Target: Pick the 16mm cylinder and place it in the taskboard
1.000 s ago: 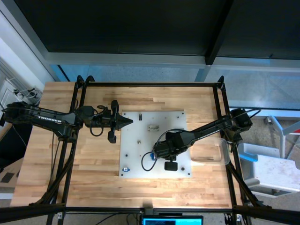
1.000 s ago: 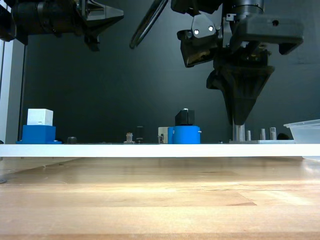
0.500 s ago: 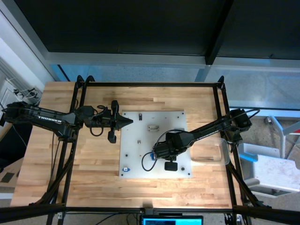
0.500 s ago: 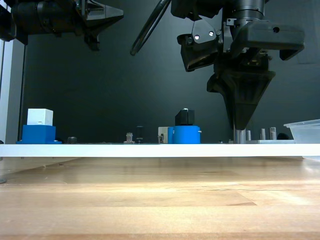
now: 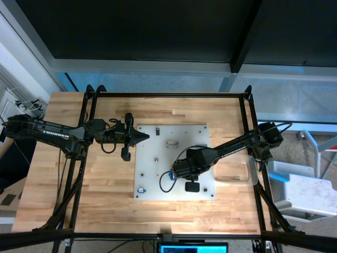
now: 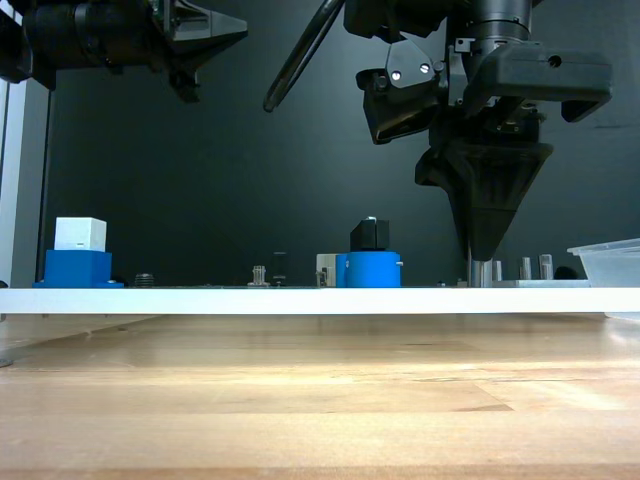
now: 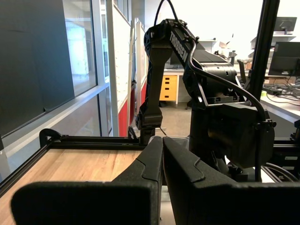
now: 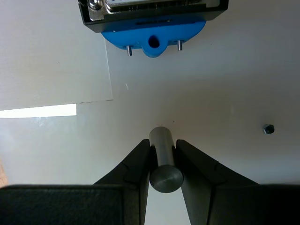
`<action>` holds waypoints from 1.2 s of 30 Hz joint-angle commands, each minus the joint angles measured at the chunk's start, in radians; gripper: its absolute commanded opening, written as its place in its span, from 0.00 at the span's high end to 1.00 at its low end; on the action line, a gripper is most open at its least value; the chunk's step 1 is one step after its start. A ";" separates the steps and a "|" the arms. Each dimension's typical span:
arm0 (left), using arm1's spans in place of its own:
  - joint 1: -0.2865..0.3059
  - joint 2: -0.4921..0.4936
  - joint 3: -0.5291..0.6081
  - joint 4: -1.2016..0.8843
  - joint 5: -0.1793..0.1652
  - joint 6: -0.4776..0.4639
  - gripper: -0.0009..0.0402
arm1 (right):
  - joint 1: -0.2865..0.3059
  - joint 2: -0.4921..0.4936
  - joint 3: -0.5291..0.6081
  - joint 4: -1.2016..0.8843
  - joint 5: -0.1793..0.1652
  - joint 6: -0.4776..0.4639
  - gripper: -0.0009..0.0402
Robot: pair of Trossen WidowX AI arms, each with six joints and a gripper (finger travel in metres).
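The cyl (image 8: 164,157) stands upright in the R hand (image 6: 482,255), fingers (image 8: 133,168) clamped on its sides. Its lower end is at the board (image 5: 150,174); can't tell from the low view if it's resting on top or already in a hole.

Vs 1 s ago the hand has dropped a touch, so less bare metal shows under it now. Over the last half sec it barely moves. That reads as insertion nearly bottomed, so release & a straight lift is prob. next. Any tilt could jam it.

The spot is toward 5 o'clock on the board, w/ the blue fitting (image 8: 152,35) just ahead of the cyl. The tray (image 5: 239,171) sits off the board's 3 o'clock edge.

L hand (image 5: 144,136) hangs high at the board's 10 o'clock edge, fingers together, unmoved.
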 commanded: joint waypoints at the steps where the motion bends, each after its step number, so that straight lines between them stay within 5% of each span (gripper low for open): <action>1: 0.000 0.000 0.000 0.000 0.000 0.000 0.98 | 0.000 0.000 -0.004 0.008 0.001 -0.003 0.95; 36: 0.000 0.000 0.000 0.000 0.000 0.000 0.98 | -0.002 0.029 -0.004 0.043 -0.001 -0.038 0.91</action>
